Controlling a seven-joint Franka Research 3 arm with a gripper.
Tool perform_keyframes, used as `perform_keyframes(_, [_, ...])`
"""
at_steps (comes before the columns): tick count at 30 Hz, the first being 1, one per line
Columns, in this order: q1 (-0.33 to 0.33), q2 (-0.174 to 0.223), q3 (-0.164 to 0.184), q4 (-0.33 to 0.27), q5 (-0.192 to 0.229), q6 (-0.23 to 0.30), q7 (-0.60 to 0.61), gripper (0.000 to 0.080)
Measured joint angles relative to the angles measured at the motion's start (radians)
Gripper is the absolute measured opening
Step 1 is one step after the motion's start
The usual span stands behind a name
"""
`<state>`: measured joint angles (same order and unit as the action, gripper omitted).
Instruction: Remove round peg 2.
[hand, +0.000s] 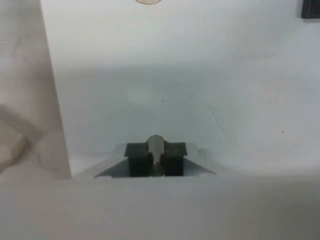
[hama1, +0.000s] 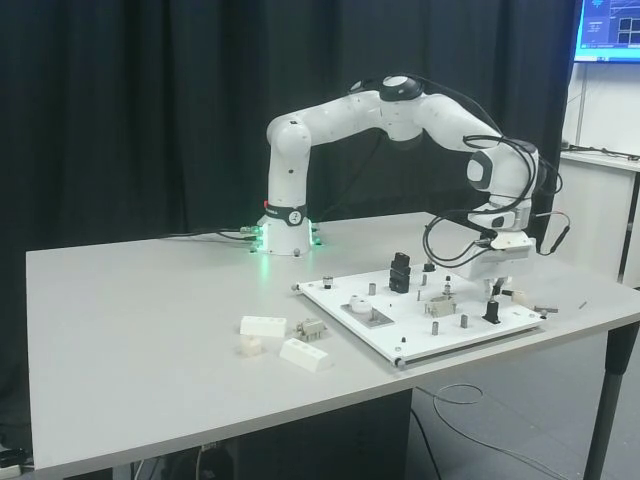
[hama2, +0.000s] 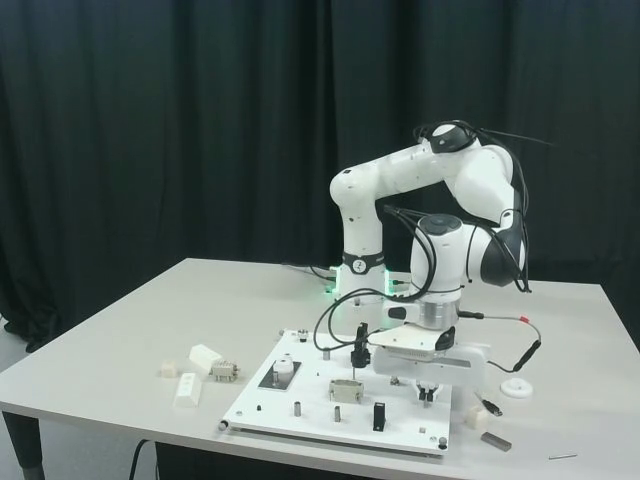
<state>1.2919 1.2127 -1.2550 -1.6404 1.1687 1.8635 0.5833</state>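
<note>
Your gripper (hand: 156, 161) has its black fingers closed tight on the round peg (hand: 155, 146), holding it upright with its long axis vertical, just above the white board (hama1: 420, 335). You only see that grip from the wrist view; both room views just show the arm over the board's far-right end. No readable labels anywhere.

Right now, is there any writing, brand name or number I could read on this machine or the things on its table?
None can be read.
Monitor: shows lines of text, too small to read.
Robot arm: no label visible.
White board: no markings legible.
</note>
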Motion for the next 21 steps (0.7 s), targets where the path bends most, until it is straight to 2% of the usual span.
perform_keyframes(21, [0.000, -0.002, -0.072, 0.034, 0.000, -0.091, -0.008, 0.0060])
